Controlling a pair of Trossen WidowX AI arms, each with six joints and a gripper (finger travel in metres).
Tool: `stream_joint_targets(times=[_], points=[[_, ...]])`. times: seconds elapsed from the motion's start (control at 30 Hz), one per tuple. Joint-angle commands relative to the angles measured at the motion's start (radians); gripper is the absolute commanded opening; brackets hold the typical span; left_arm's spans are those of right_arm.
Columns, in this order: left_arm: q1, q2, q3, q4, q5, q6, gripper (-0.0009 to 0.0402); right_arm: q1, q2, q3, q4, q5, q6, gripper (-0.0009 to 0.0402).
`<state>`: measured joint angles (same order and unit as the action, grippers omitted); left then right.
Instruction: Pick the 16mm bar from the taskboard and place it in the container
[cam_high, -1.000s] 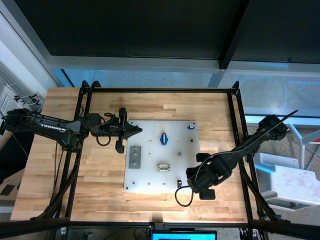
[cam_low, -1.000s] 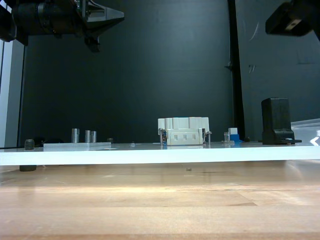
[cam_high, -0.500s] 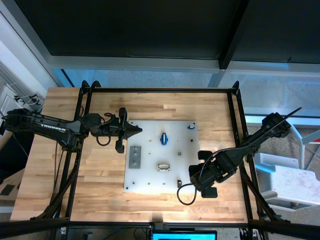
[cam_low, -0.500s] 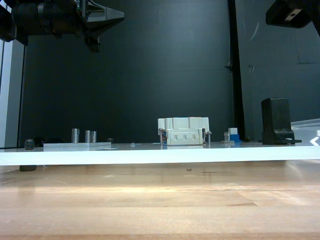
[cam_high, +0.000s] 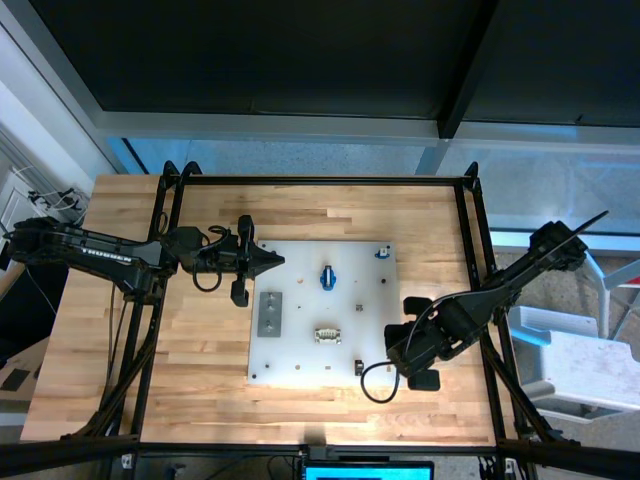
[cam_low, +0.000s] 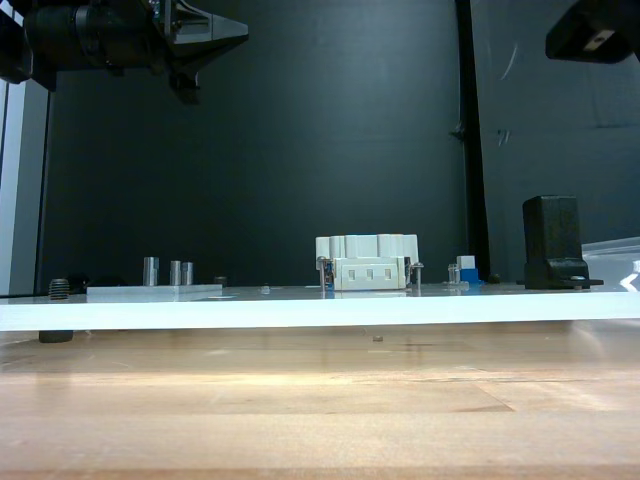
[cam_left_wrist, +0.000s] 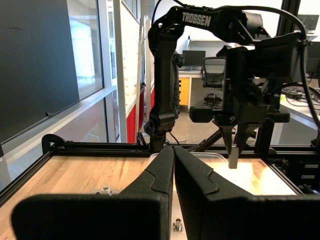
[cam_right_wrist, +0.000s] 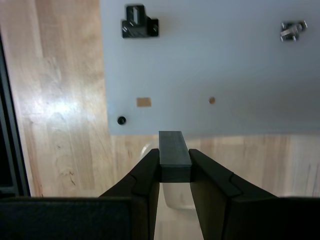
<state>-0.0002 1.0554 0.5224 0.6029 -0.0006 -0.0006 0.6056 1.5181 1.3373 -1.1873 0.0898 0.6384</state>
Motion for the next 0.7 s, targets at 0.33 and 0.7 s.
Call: stream_joint_targets(times=[0.33, 0.7], points=[[0.0, 0.0, 0.0, 0.0, 0.0, 0.0, 0.0, -0.007, -0.142, -0.171, -0.001, 0.006, 0.105, 0.0004], [0.0, 0.0, 0.0, 0.0, 0.0, 0.0, 0.0, -0.024, -0.269, -0.322, 0.003, 0.006, 0.17, 0.0004]])
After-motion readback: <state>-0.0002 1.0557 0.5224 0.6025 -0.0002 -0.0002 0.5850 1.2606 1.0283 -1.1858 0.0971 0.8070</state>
